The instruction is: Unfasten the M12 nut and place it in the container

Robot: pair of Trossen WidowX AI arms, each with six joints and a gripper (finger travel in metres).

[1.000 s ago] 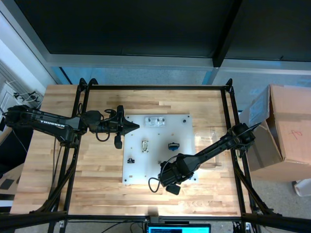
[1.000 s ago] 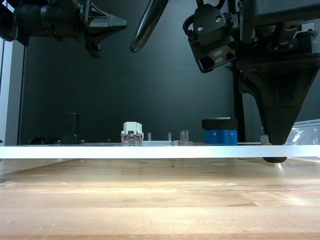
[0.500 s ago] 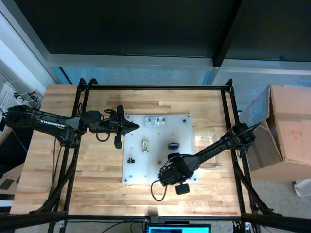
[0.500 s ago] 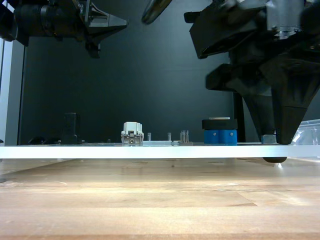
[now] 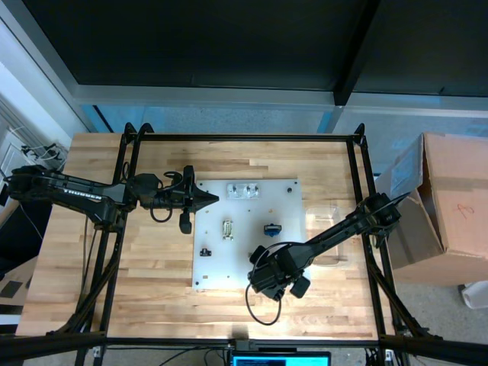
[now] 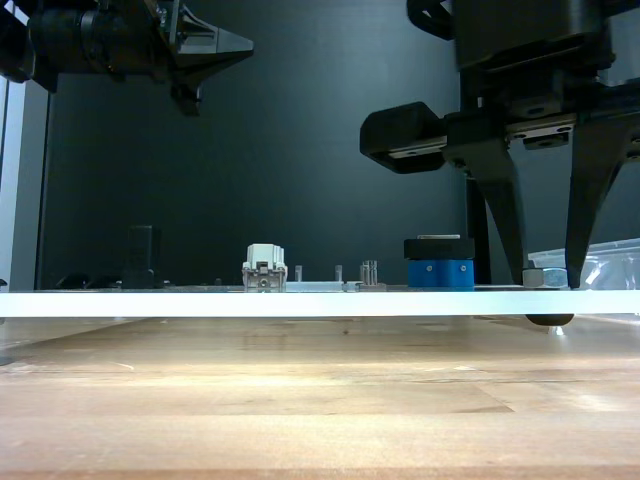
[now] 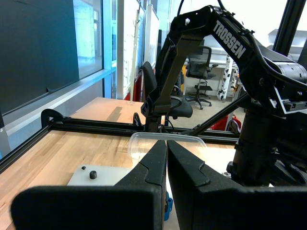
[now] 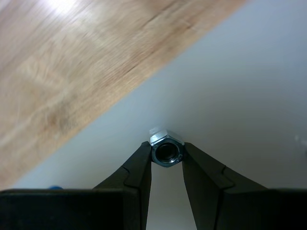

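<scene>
Right jaws pinched on the small silver M12 nut (image 8: 166, 151), one fingertip (image 8: 139, 167) on each opposite side of the hex, nothing else gripped. Down at the near right edge of the white board (image 5: 229, 263), just behind the bare strip of bench (image 5: 145, 305) in front. Nut low between the tips in the low view, about level with the board top. Dark bore facing the wrist camera, no stud ribs showing anywhere. Cannot tell whether on its stud or already lifted clear. Not in the container.

Handling, as a guess: steel, stiff, light, no crush risk. Smooth and slippery on the flats, easy to drop or cock if caught by the corners. Best held as now, across two opposite flats, tips centred on the nut's height. Likely to roll or skid if let go on the board.

Further back, mid-board: blue block (image 6: 438, 272) with a black cap, grey connector (image 6: 264, 270).

Clear plastic container (image 5: 326, 215) off the board's right side, near the nut but apart from it, with the right arm (image 5: 335, 232) crossing over it.

Farthest: left jaws pressed together, gripping nothing, hanging high by the board's far left edge at the end of the left arm (image 5: 76, 194), well apart from the nut.
</scene>
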